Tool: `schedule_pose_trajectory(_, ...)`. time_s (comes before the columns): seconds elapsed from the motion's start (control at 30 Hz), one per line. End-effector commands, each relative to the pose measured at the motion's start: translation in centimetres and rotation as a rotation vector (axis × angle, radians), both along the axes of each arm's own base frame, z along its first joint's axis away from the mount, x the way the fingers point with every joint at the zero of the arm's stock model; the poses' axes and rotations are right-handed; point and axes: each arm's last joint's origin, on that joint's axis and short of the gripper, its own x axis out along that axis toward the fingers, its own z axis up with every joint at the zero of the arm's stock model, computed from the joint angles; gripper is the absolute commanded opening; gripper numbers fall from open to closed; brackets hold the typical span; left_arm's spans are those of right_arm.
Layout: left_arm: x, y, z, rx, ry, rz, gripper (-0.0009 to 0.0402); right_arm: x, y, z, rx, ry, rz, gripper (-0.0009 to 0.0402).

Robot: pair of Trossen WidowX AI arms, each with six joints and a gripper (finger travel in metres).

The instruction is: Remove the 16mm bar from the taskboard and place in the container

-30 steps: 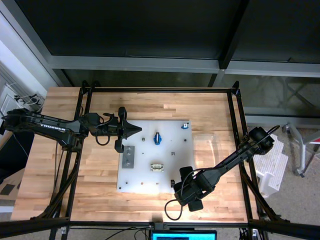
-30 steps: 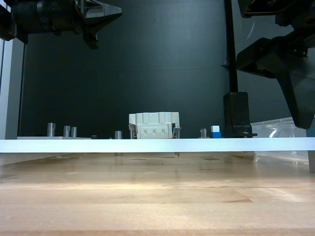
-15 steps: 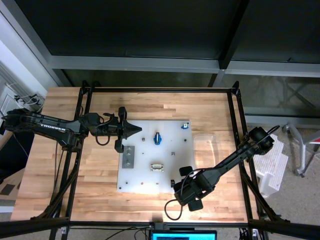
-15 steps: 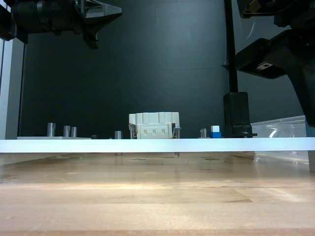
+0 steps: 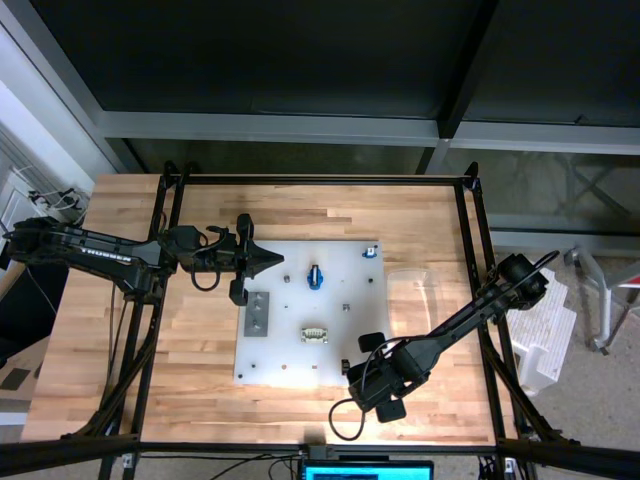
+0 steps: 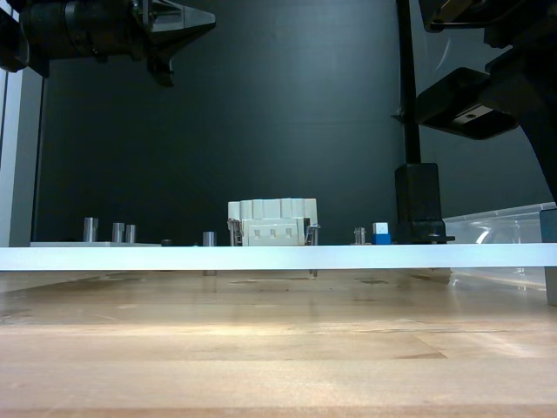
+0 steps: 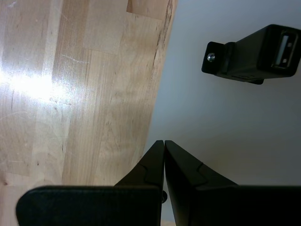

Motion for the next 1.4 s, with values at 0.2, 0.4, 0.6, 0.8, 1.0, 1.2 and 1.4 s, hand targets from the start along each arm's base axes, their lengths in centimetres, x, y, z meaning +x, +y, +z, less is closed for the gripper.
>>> schedule_pose_trajectory(0.2, 0.0, 0.0, 0.0, 0.0, -0.001, 0.0, 0.0, -0.5, -0.4, 1.3, 0.004, -0.01, 0.006, 0.0)
schedule_pose_trajectory(0.4, 0.0, 0.0, 0.0, 0.0, 0.0, 0.0, 0.0, -1.1, -0.9, 3.1, 0.023, -0.035, 0.001, 0.0)
schedule_pose_trajectory(0.6, 0.0, 0.0, 0.0, 0.0, -0.001, 0.0, 0.0, -2.0, -1.8, 5.0, 0.029, -0.036, -0.023, 0.0)
schedule_pose_trajectory(0.8, 0.0, 0.0, 0.0, 0.0, 0.0, 0.0, 0.0, -2.9, -2.9, 6.8, 0.048, -0.053, -0.056, 0.0)
schedule_pose_trajectory(1.0, 0.0, 0.0, 0.0, 0.0, 0.0, 0.0, 0.0, -3.1, -4.1, 7.3, 0.074, -0.04, -0.192, 0.0)
schedule_pose_trajectory(1.2, 0.0, 0.0, 0.0, 0.0, 0.0, 0.0, 0.0, -3.0, -4.2, 7.2, 0.079, -0.03, -0.241, 0.0)
schedule_pose_trajectory(1.4, 0.0, 0.0, 0.0, 0.0, 0.0, 0.0, 0.0, -3.0, -4.2, 7.2, 0.08, -0.03, -0.241, 0.0)
